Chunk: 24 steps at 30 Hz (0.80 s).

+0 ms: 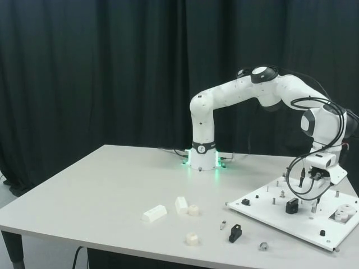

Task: Place round peg 4.

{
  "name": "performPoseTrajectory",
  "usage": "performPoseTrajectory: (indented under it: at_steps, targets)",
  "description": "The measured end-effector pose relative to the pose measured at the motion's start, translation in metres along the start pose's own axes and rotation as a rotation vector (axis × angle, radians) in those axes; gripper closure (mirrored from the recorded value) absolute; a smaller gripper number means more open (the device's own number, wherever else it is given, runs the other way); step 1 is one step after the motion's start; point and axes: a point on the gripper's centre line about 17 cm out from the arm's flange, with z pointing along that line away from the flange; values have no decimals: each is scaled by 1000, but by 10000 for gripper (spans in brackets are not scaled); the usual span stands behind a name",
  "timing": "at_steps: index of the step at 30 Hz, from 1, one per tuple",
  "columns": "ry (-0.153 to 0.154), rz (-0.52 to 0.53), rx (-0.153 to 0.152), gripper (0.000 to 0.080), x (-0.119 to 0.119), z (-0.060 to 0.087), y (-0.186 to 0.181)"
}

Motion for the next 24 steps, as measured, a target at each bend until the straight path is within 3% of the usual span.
performPoseTrajectory:
  at_steps: [24]
  targets:
    - [-6,13,-4,656,-1,1,0]
